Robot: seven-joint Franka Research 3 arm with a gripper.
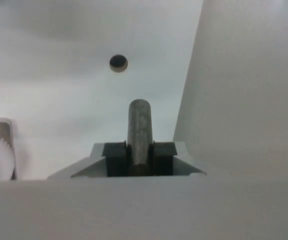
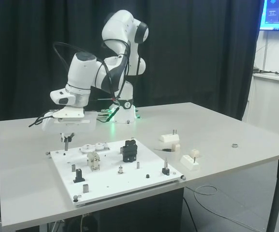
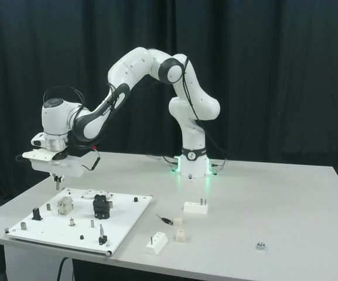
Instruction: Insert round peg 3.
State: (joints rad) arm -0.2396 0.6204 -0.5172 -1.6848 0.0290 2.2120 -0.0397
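Observation:
My gripper (image 1: 139, 159) is shut on a grey round metal peg (image 1: 139, 127), which stands upright between the black fingers (image 1: 115, 159). In the wrist view a small dark round hole (image 1: 118, 63) shows in the white board (image 1: 59, 95), a little way off from the peg's tip. From the first room view the gripper (image 2: 66, 138) hangs with the peg just above the back left corner of the board (image 2: 115, 181). The second room view shows the gripper (image 3: 56, 177) over the board's far left edge (image 3: 75, 193).
On the board stand white gears (image 2: 93, 147), a black block (image 2: 129, 151) and several small posts and pegs. White holder blocks (image 2: 169, 138) (image 2: 189, 161) and a small nut (image 2: 235, 144) lie on the grey table to the right. The arm's base (image 2: 120, 113) is behind the board.

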